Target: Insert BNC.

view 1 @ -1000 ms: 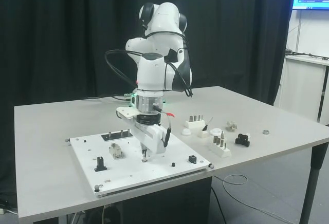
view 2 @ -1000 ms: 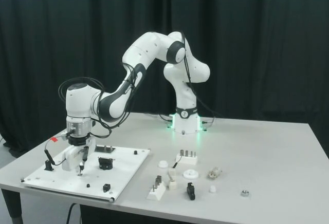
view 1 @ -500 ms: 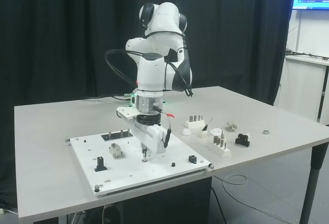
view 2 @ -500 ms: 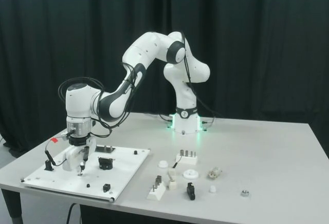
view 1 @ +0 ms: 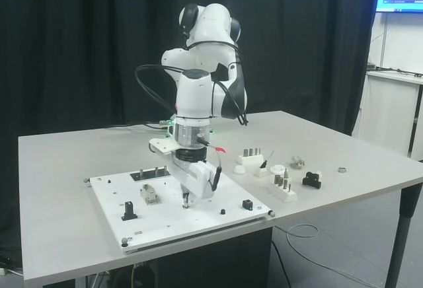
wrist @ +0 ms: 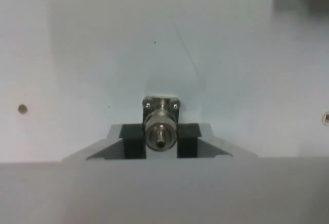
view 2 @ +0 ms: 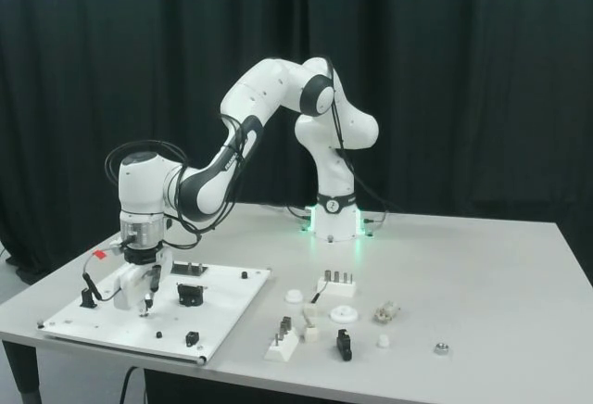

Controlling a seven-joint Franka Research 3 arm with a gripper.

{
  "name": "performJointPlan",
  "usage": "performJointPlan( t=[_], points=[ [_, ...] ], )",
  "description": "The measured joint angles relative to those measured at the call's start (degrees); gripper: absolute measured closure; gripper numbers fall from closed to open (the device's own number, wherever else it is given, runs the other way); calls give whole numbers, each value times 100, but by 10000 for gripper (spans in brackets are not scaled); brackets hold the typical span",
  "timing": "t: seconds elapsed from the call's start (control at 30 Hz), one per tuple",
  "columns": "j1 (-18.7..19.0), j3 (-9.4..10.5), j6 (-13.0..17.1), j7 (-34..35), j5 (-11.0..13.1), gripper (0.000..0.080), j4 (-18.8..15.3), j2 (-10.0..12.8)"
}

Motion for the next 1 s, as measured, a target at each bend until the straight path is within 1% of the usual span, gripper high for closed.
performJointPlan(
  t=[0.33, 1.0],
  points=[
    [-1, -3, 1, -209, 0, 676, 4, 1],
    [-3, -3, -20, -1495, 0, 676, 0, -2]
  ],
)
